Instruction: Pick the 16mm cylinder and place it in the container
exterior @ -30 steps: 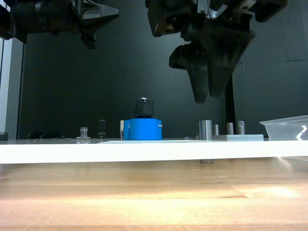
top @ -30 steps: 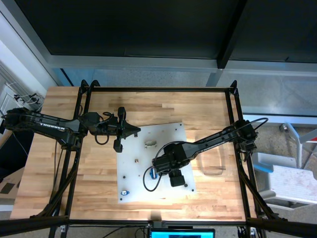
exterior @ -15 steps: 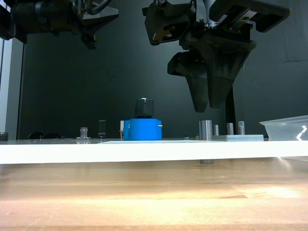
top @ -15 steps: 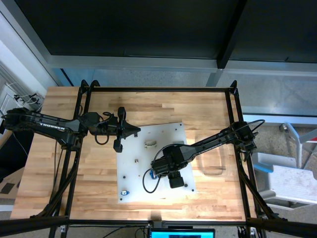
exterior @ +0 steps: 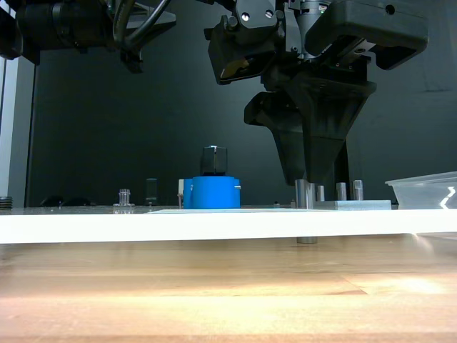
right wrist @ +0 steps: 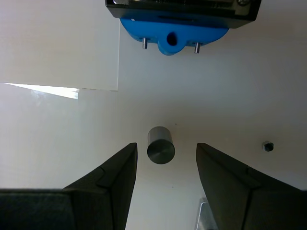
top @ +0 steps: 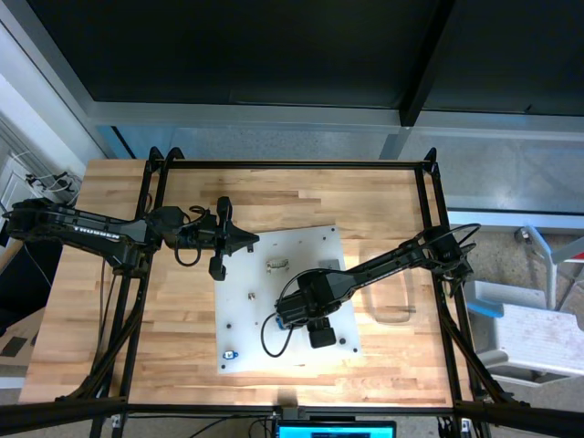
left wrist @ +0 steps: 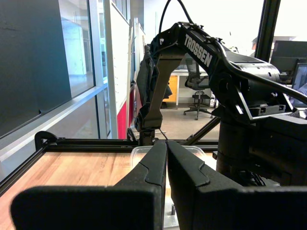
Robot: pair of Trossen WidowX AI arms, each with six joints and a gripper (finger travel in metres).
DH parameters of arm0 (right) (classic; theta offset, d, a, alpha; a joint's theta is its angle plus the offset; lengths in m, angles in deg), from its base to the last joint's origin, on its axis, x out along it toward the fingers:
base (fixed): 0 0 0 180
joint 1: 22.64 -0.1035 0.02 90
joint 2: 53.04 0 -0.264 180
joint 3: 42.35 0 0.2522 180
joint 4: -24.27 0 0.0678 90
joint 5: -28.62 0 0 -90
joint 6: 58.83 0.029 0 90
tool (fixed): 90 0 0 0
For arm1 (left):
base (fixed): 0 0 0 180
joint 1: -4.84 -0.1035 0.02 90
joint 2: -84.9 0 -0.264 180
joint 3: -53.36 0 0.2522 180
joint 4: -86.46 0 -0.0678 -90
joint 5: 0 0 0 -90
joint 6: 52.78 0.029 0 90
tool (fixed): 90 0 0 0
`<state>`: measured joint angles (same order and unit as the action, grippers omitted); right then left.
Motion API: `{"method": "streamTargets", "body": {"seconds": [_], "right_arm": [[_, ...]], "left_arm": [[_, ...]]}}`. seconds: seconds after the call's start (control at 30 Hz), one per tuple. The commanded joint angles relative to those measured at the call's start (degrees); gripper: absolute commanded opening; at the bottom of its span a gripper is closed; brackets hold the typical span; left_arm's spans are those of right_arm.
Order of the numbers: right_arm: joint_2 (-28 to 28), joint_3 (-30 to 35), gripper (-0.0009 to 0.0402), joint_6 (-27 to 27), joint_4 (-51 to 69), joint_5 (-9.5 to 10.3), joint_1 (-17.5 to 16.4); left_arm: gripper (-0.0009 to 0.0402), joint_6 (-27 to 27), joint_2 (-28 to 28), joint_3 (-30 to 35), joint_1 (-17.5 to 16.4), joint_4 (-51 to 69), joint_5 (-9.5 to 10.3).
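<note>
The 16mm cylinder (right wrist: 160,145) stands upright on the white board (right wrist: 57,43), a short silvery peg (exterior: 305,193) near the board's front edge. My right gripper (right wrist: 165,147) is open and hangs directly over it, one finger on each side with a gap to the peg. In the low view its fingertips (exterior: 305,179) reach down to the peg's top. From above, the right gripper (top: 319,333) hides the peg. The container (exterior: 427,190) is a clear tub (top: 392,294) right of the board. My left gripper (top: 219,245) hovers shut over the board's far left corner (left wrist: 166,143).
A blue round part (exterior: 211,191) with a dark nut on top stands left of the peg. A grey block (exterior: 357,204) with thin pegs lies behind it. A small blue piece (top: 228,354) sits at the board's near left. Black frame rails border the table.
My right gripper has come down from well above the board until its open fingers flank the peg's top. The left arm has not moved.
</note>
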<state>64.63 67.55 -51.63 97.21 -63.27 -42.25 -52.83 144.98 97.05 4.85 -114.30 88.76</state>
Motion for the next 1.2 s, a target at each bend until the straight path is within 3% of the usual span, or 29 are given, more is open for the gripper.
{"method": "streamTargets", "body": {"seconds": [0.03, 0.67, 1.2], "right_arm": [[0.24, -0.11, 0.0164, -0.02, -0.28, -0.02, -0.04], [1.42, -0.07, 0.0156, -0.11, -1.2, 0.0, -0.02], [1.42, -0.11, 0.0064, -0.09, -1.18, 0.48, -0.02]], "left_arm": [[0.0, 0.02, 0.02, 0.02, 0.0, 0.0, 0.0], [0.0, 0.0, 0.02, 0.02, -0.02, 0.0, 0.0], [0.0, 0.02, 0.02, 0.02, 0.0, 0.0, 0.02]]}}
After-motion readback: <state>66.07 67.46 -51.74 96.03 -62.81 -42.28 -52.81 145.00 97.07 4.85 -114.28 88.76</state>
